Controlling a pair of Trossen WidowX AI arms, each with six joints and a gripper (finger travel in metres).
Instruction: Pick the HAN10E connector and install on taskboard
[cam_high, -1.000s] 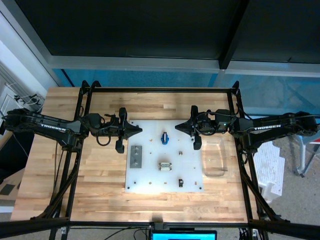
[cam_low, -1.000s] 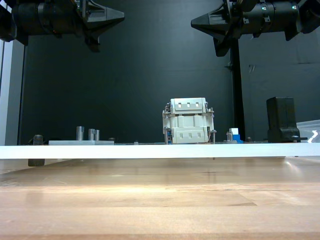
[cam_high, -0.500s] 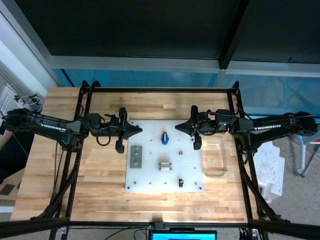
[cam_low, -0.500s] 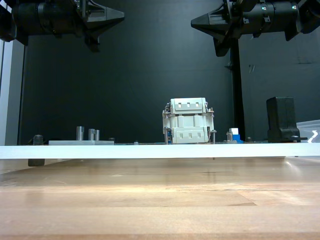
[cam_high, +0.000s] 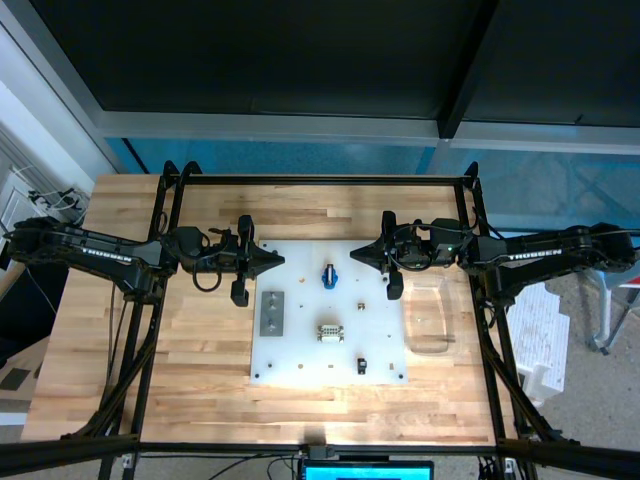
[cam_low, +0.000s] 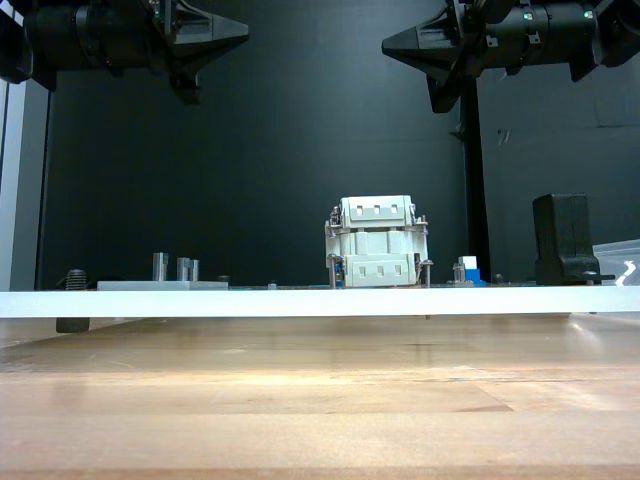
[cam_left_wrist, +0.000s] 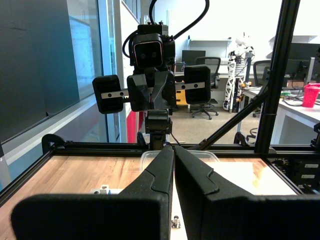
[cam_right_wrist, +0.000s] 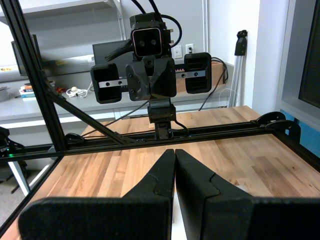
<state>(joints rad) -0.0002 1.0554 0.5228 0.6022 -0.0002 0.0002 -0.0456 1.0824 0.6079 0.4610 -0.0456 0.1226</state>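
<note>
TROSSEN left tool (cam_high: 278, 258), right tool (cam_high: 353, 254) over taskboard (cam_high: 300, 350)

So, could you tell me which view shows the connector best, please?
The low view: the connector stands large and side-on at centre. The high view shows it small, from above, on the taskboard. Neither wrist view shows it. The left gripper and right gripper hang shut above the taskboard's far edge.
</note>
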